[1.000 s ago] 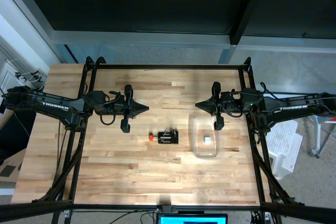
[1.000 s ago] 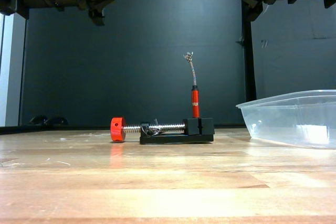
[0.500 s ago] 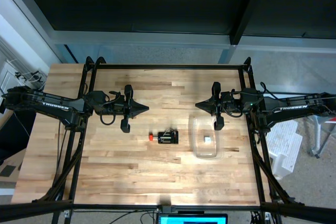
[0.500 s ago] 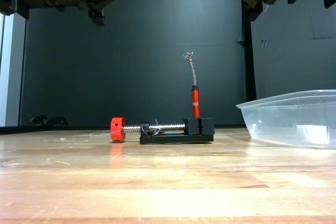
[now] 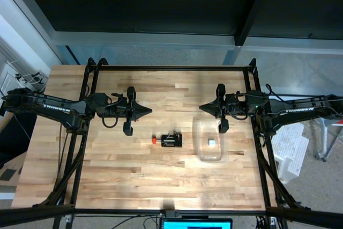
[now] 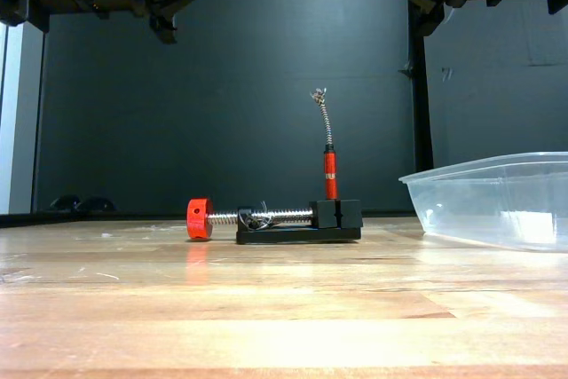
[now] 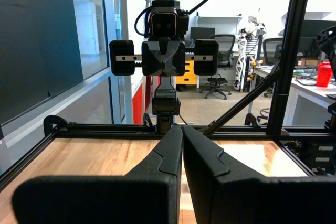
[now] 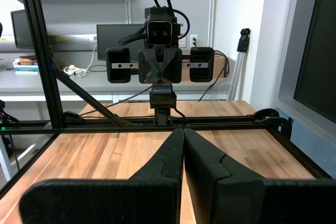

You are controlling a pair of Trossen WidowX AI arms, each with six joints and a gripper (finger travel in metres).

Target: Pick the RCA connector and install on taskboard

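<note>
The red connector stands upright on the black vise with nothing holding it, and its braided cable curls up above it. From above the vise sits mid-table with its red knob to the left. The white block lies bare in the clear tray. My left gripper hangs shut, high over the table's left half. My right gripper hangs shut, high above the tray's far end. Both wrist views show fingers pressed together with nothing between them.
The black frame rails run around the table. The tray stands right of the vise. Bare wood lies along the near edge.
</note>
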